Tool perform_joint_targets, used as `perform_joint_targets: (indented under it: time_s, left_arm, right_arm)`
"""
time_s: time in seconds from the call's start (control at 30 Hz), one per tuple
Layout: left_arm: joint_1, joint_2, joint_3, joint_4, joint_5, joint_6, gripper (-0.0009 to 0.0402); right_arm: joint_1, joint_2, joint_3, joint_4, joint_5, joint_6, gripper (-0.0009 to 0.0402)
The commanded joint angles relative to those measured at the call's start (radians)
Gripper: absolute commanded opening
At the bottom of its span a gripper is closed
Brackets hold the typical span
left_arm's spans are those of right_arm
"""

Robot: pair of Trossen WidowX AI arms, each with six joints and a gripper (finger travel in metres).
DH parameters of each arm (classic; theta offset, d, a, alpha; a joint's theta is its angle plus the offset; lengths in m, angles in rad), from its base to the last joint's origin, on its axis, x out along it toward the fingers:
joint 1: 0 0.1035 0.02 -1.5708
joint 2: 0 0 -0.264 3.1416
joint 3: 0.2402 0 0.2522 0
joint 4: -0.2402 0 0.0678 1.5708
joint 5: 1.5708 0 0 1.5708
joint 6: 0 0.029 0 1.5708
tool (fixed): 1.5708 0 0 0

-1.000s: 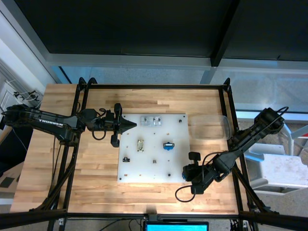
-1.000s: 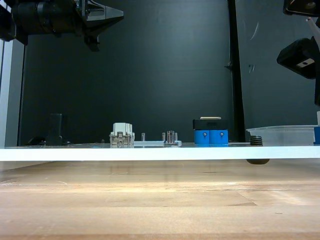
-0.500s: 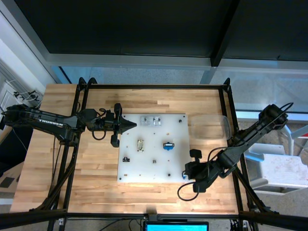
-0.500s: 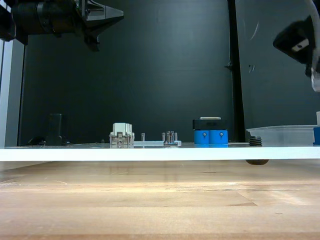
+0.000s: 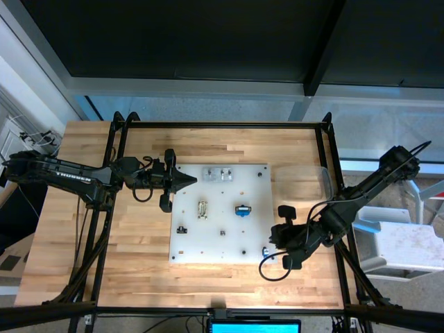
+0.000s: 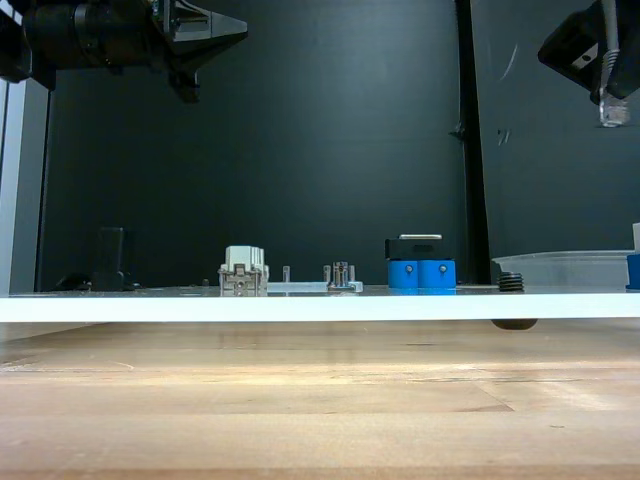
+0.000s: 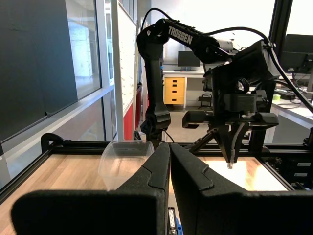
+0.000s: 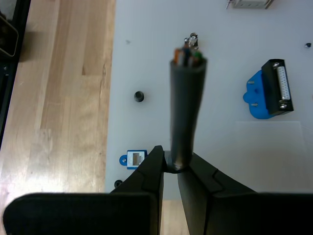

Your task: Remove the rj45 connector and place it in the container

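Right end effector [image 8: 170, 164] grips the unplugged rj45 connector [image 8: 185, 112] above the board [image 5: 215, 243]. The likely next move is carrying it to the container [image 5: 325, 182]. Left end effector [image 5: 187, 180] hangs closed, parked at the board's left edge.

Wood, white plastic, matt black tools.
Pale satin wooden surface [image 5: 104, 243] carries a smooth white board [image 5: 208, 239]; beside its far right corner is a clear, glossy plastic container [image 5: 305, 170]. The matt black plastic left tool [image 5: 193, 180], fingers together, hangs at the board's left edge. The matching right tool [image 8: 175, 159], above the near right corner, pinches the rj45 connector [image 8: 182, 112] by its matt dark-grey sleeve.
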Motion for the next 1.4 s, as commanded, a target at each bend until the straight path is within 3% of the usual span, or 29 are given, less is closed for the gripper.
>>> perform_joint_targets:
  time_s: [0.03, 0.2, 0.4, 1.1, 1.4]
  left_arm:
    - [0.0, 0.0, 0.0, 0.0, 0.0, 0.0, 0.0]
    - [0.0, 0.0, 0.0, 0.0, 0.0, 0.0, 0.0]
    - [0.0, 0.0, 0.0, 0.0, 0.0, 0.0, 0.0]
    - [0.0, 0.0, 0.0, 0.0, 0.0, 0.0, 0.0]
    - [0.0, 0.0, 0.0, 0.0, 0.0, 0.0, 0.0]
  right_arm:
    - [-0.023, -0.019, -0.013, 0.0, -0.003, -0.01, 0.0]
    - [-0.096, -0.084, -0.065, -0.003, -0.013, -0.025, 0.0]
    - [-0.202, -0.152, -0.114, -0.036, -0.056, -0.075, 0.0]
    - [-0.678, -0.388, -0.242, -0.301, -0.063, -0.187, 0.0]
    - [-0.803, -0.457, -0.296, -0.359, -0.085, -0.201, 0.0]
